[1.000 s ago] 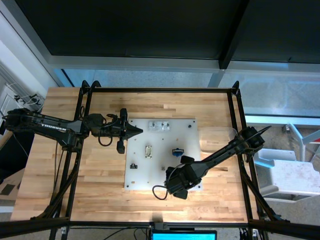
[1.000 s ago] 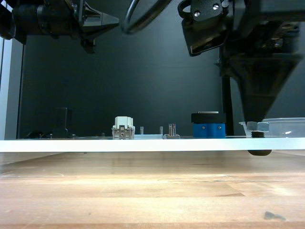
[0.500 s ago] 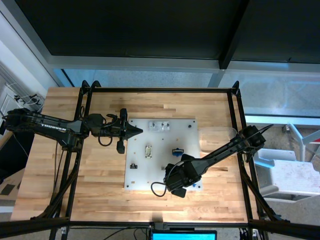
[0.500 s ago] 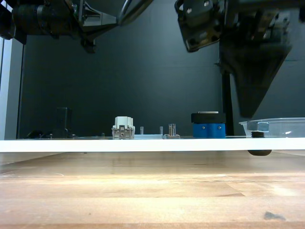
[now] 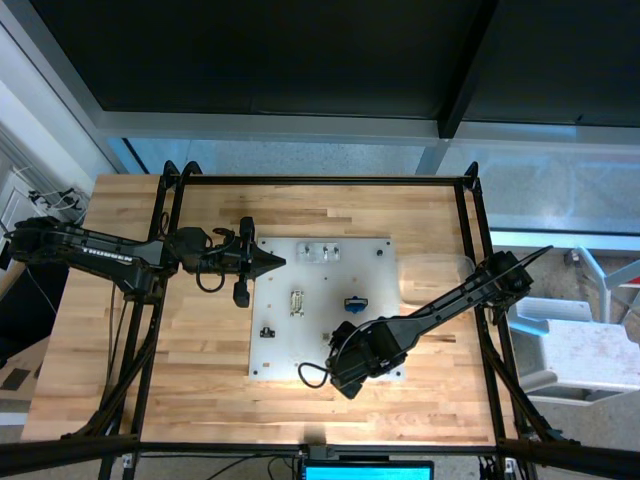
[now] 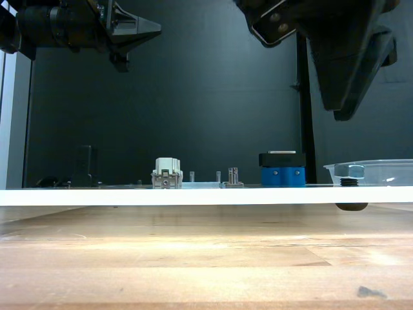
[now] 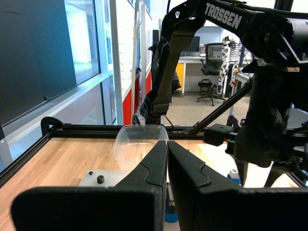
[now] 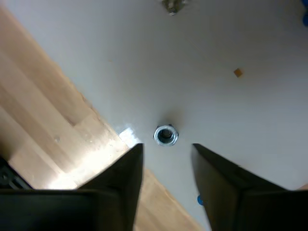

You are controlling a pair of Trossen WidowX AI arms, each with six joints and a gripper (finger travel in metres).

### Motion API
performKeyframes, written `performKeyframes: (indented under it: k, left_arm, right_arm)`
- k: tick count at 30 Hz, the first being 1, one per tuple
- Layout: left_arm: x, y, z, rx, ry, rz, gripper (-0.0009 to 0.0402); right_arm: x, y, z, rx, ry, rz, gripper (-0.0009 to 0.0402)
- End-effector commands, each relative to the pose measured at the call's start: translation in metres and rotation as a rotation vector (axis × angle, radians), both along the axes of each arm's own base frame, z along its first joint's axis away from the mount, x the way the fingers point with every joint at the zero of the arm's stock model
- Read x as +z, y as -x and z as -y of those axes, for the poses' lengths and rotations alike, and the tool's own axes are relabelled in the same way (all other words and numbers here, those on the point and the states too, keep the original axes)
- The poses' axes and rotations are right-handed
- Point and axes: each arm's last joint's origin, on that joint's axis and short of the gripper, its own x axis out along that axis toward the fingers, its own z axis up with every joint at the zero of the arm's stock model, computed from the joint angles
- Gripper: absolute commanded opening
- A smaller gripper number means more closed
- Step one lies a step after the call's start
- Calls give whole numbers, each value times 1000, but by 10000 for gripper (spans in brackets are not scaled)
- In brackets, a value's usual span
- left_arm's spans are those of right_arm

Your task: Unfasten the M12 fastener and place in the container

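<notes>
Now that the right gripper (image 6: 341,106) has risen well above the small silver hexagonal M12 nut (image 6: 349,171), where a second ago its tip was down on it, the nut is left behind. It sits on top of the ribs of its short black ribbed stud (image 6: 349,183), near the near right edge of the flat white task board (image 5: 300,345). The right wrist view confirms this: the nut (image 8: 165,135) lies on the board directly below, seen between the two black fingers (image 8: 120,183), which are spread apart and hold nothing. The low view makes the nut look as if it lay inside the pale translucent rectangular plastic container (image 5: 430,278), but that container stands on the pale wooden counter (image 5: 190,380) just beyond the board's right edge, well apart from the stud.

I judge this a release and lift between turns, not a removal. The nut is not yet off its threads and nothing has gone into the container. The arm likely has to come back down, grip again and keep unscrewing. The left gripper (image 5: 270,262) hangs parked over the board's far left edge with its fingers pressed together, empty.
</notes>
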Motion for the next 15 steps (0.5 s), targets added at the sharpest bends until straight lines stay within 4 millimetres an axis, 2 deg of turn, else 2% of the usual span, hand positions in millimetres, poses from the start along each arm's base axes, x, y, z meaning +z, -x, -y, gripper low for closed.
performKeyframes:
  k: [1,7,15]
  left_arm:
    - [0,0,0,0,0,0,0]
    - [0,0,0,0,0,0,0]
    - [0,0,0,0,0,0,0]
  right_arm:
    - [-5,-2,-1,-35,-8,-13,216]
    - [-16,-5,-3,-63,-10,-34,267]
    - [-31,-10,-7,-80,-24,-45,258]
